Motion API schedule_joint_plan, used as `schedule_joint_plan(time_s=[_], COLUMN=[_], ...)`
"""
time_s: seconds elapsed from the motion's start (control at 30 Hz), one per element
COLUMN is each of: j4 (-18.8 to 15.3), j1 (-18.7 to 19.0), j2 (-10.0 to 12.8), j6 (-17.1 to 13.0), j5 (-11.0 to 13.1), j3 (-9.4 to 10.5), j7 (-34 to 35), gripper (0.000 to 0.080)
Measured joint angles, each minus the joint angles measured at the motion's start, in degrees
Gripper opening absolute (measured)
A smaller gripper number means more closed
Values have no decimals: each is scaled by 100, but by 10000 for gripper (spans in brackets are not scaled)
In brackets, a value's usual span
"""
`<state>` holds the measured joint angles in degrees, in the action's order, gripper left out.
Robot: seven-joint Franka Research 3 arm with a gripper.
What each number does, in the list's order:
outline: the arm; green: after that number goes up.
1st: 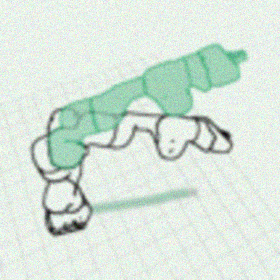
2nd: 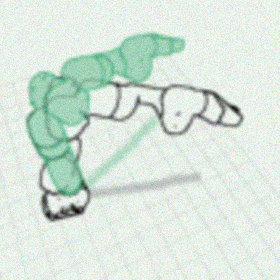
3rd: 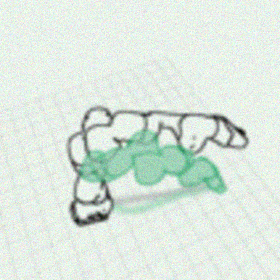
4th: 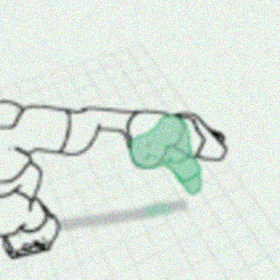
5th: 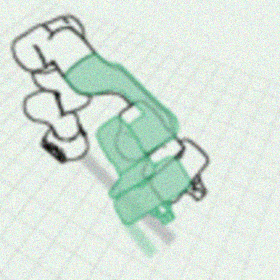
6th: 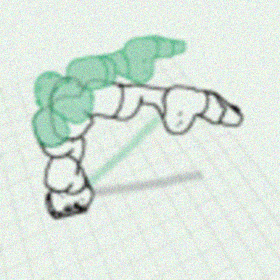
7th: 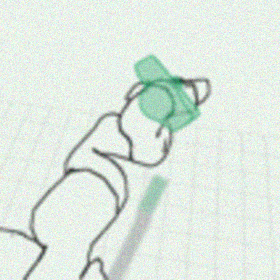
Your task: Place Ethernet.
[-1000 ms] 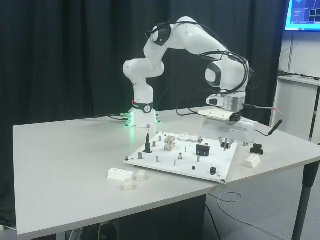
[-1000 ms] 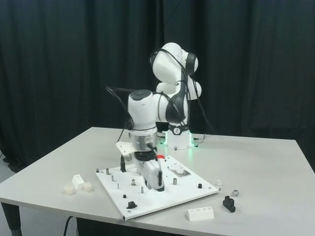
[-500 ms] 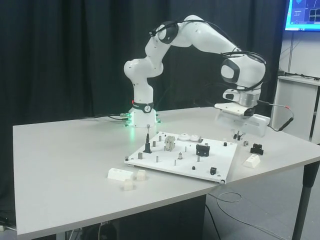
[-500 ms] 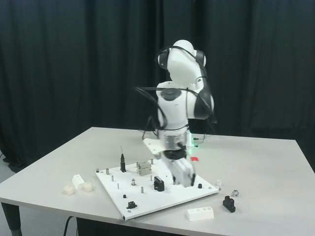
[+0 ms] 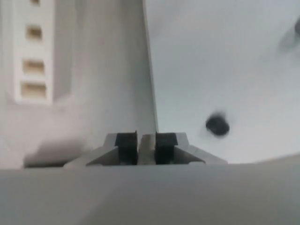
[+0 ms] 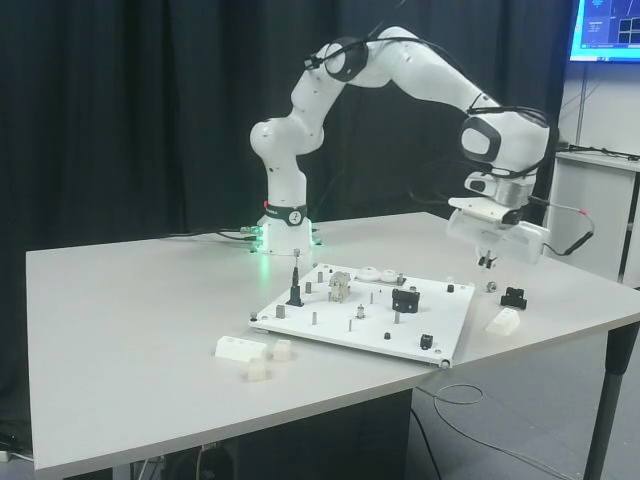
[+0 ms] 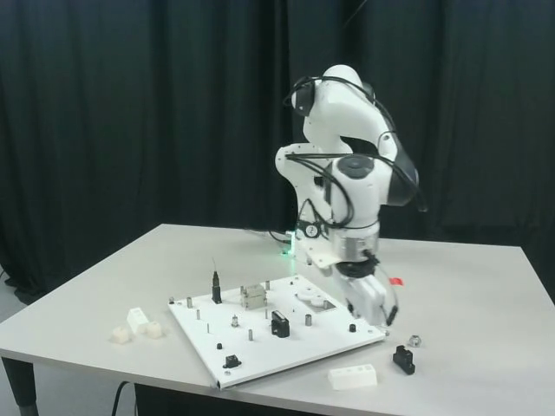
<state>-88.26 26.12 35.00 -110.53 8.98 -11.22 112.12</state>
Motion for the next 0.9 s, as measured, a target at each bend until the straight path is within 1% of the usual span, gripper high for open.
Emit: schedule_joint_plan(time_s=[0.23, 0.4, 0.67, 0.9], j4=[-370, -608, -990, -1289], j1=[407, 689, 1115, 1392], j2=[-196, -309, -430, -511], j6=[-10, -85, -434, -769], j5=[-2, -3, -35, -81], j3=[5, 10, 11, 10], j7=[337, 510, 566, 566], gripper=[78, 78, 78, 78])
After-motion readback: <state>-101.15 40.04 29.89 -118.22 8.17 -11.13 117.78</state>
